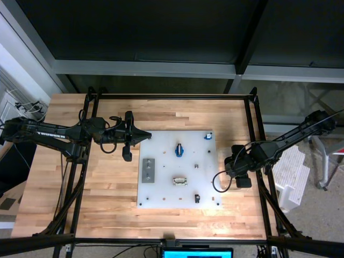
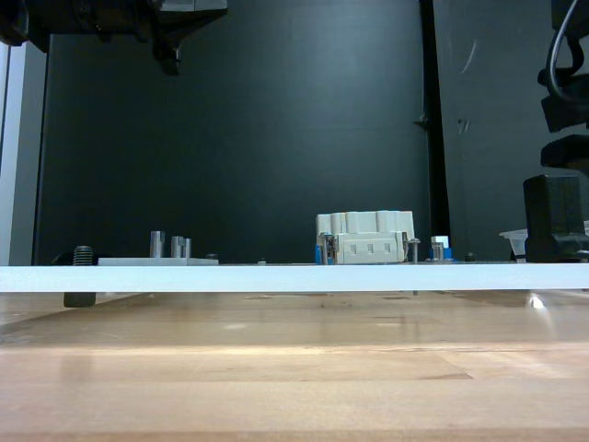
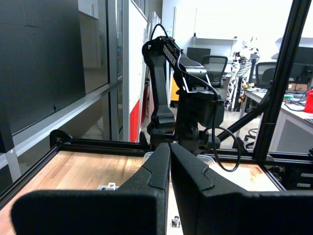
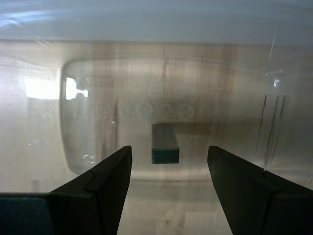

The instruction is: Pick the 16mm bar and install on taskboard

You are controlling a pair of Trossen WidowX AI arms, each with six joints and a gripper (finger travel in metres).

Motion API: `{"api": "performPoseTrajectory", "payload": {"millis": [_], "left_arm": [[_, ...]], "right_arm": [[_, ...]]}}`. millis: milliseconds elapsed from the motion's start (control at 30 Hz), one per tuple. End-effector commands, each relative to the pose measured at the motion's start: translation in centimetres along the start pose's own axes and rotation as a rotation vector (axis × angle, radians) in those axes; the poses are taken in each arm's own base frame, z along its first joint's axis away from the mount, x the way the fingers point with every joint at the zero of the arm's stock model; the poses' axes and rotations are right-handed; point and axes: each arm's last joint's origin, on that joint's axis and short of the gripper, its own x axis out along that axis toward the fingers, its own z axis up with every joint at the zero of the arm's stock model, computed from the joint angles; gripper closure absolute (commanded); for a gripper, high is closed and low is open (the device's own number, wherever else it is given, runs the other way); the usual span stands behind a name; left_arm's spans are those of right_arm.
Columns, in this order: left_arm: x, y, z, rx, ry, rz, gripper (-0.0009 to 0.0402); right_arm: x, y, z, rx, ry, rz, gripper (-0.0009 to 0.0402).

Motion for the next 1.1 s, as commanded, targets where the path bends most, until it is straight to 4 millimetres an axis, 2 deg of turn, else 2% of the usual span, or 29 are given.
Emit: {"api": "performPoseTrajectory", "payload": {"millis": [33, 633, 833, 1100], "left_arm": [[0.0, 0.0, 0.0, 0.0, 0.0, 0.0, 0.0393], [0.0, 0.0, 0.0, 0.0, 0.0, 0.0, 0.0393], [0.0, 0.0, 0.0, 0.0, 0.0, 0.0, 0.0393], [0.0, 0.0, 0.0, 0.0, 0.0, 0.0, 0.0393]], "right_arm": [[0.4, 0.1, 0.0, 0.002, 0.003, -0.003, 0.0178], [1.8, 0.2, -0.3, 0.036, -0.014, 0.006, 0.018], [1.8, 0.2, -0.3, 0.035, -0.014, 0.006, 0.0207], [1.8, 0.3, -0.3, 0.034, -0.013, 0.006, 0.0263]]}}
